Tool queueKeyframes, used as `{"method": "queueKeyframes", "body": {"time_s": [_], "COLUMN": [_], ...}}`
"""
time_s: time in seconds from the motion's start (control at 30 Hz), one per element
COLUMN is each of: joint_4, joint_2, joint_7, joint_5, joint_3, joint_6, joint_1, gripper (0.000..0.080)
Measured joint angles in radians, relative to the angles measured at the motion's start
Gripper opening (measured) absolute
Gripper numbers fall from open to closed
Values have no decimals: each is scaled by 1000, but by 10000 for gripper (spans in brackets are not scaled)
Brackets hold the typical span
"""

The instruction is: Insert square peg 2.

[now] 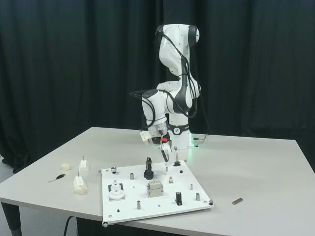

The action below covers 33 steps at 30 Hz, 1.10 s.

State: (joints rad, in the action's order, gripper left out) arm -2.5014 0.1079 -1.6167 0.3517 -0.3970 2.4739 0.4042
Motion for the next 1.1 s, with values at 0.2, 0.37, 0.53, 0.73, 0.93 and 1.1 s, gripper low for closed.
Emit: {"method": "queueKeyframes", "body": {"time_s": [0.2, 0.37, 0.53, 0.73, 0.93, 1.1], "joint_4": [0, 0, 0, 1, 2, 4], "joint_2": [8, 14, 18, 21, 25, 30], "joint_7": [2, 2, 4, 4, 4, 4], "joint_5": [16, 27, 35, 36, 37, 41], "joint_3": [0, 0, 0, 0, 0, 0], "joint_6": [9, 14, 20, 34, 49, 54], "joint_1": [0, 0, 0, 0, 0, 0], "gripper": [74, 74, 74, 74, 74, 74]}}
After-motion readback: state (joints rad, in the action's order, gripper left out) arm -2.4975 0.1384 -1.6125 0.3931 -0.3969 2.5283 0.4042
